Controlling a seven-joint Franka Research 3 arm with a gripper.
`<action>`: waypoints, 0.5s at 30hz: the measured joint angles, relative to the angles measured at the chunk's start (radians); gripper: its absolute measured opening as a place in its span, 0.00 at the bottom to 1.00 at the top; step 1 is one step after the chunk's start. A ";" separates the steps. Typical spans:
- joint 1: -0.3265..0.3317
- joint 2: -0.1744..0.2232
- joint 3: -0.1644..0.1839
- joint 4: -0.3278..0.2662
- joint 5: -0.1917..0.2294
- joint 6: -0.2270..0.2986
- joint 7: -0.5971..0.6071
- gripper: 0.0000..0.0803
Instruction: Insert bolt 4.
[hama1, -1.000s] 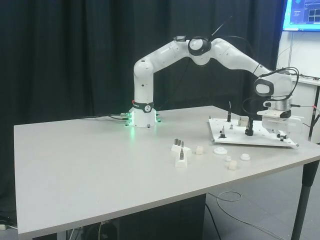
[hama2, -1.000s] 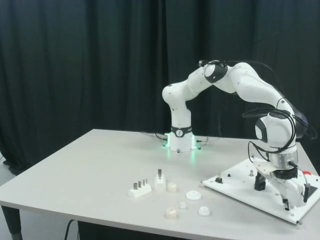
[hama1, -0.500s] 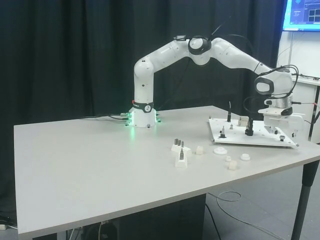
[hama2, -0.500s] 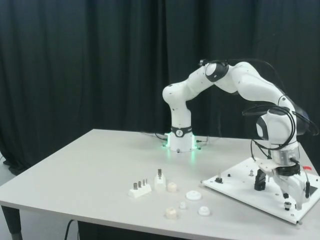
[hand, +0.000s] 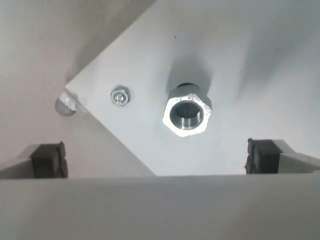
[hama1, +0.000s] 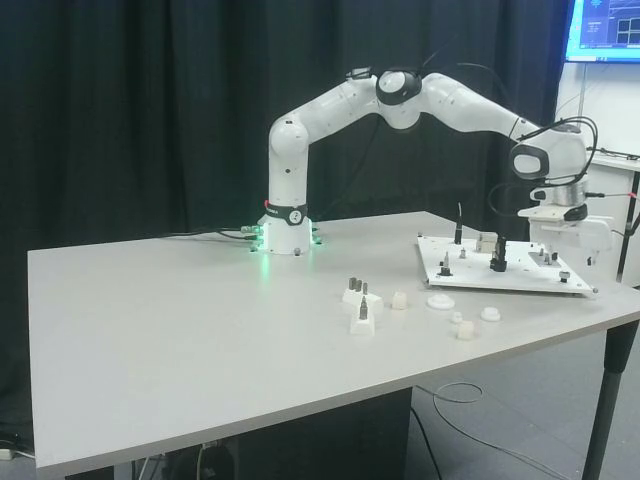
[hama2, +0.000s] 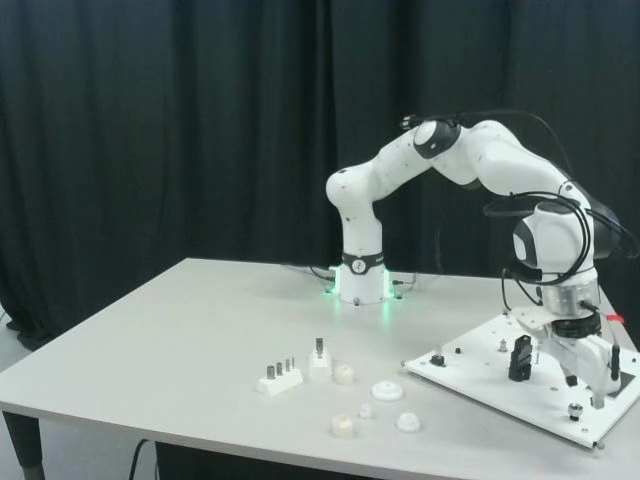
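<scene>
While the white arm (hama1: 440, 100) reached out over the white assembly board (hama2: 500, 385), the claw (hand: 155, 156) hung above the board's far corner with its two black pads (hand: 48, 160) spread wide apart and nothing between them. Directly below the claw, in the wrist view, stood a hexagonal threaded fitting (hand: 187, 116), upright on the board, its bore facing the camera. Just beside the fitting, nearer the board's corner, sat a small hex-headed fastener (hand: 120, 96); past that corner a round foot (hand: 65, 103) showed under the board's edge. Whether the hex fitting or the small fastener was bolt 4 could not be told.

In the second room view the claw (hama2: 597, 375) hovered clear of the board, with a black block (hama2: 518, 358) standing on the board near it, toward the arm's base. In the first room view the claw (hama1: 572, 240) hung over the board's far end (hama1: 500, 275).

Well apart from the claw, on the grey surface (hama1: 200, 320), stood a white holder with upright bolts (hama2: 279, 376), a second small holder with one bolt (hama2: 319, 360), and several white round parts (hama2: 387, 391).
</scene>
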 joint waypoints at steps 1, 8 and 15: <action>0.002 0.000 -0.004 0.000 0.001 -0.002 -0.001 0.99; 0.010 0.000 -0.019 0.000 0.006 -0.016 -0.004 1.00; 0.015 0.000 -0.029 0.001 0.017 -0.024 -0.013 1.00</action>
